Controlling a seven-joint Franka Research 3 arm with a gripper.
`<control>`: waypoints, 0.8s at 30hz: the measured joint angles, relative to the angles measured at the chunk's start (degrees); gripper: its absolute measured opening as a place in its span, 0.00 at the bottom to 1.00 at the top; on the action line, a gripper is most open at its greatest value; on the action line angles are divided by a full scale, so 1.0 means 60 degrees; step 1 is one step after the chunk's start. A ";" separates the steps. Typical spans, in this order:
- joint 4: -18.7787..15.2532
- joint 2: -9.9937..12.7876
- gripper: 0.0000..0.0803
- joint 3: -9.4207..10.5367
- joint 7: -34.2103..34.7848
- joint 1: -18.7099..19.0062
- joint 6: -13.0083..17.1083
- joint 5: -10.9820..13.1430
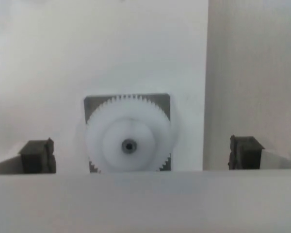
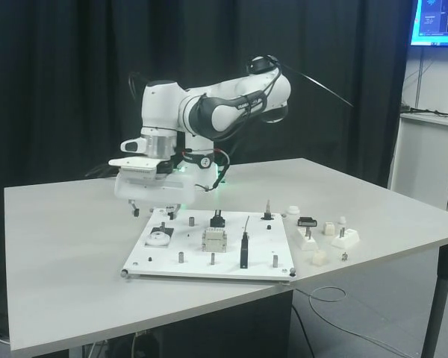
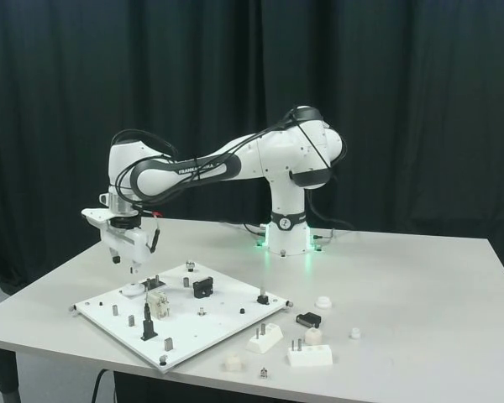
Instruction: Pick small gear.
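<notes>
**Inspector:** Jaws are standing wide apart, operator. In the wrist view you are seeing one black fingertip (image 1: 38,156) at the lower left of the frame and the other at the lower right, with nothing between them but air. The gripper (image 1: 141,154) is holding nothing.

**Operator:** And the small gear?

**Inspector:** You are looking at a white toothed gear (image 1: 129,134) sitting flat in a grey square recess (image 1: 94,103) of the white board (image 1: 63,58), at the centre of the wrist view. It is lying between the two fingertips, closer to the left one, and neither is touching it. Whether this is the small gear, I cannot tell from the pictures alone.

**Operator:** Where is it in the room views?

**Inspector:** In the first room view the gear (image 2: 159,239) is resting at the left part of the board (image 2: 231,262), centre-left of the frame, with the gripper (image 2: 152,212) hovering just above it. In the second room view the gear (image 3: 135,289) is lying at the board's (image 3: 202,332) far left corner, lower left of the frame, under the gripper (image 3: 123,264).

**Operator:** Anything else?

**Inspector:** You are also seeing several small white blocks (image 2: 345,238) lying on the grey table (image 2: 60,246), right of the board.
</notes>
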 joint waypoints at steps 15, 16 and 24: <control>0.0291 0.0000 1.00 -0.0044 0.0000 -0.0009 0.0096 0.0042; 0.0308 0.0000 1.00 -0.0045 0.0000 -0.0009 0.0100 0.0042; 0.0399 0.0001 1.00 -0.0053 0.0000 -0.0010 0.0112 0.0042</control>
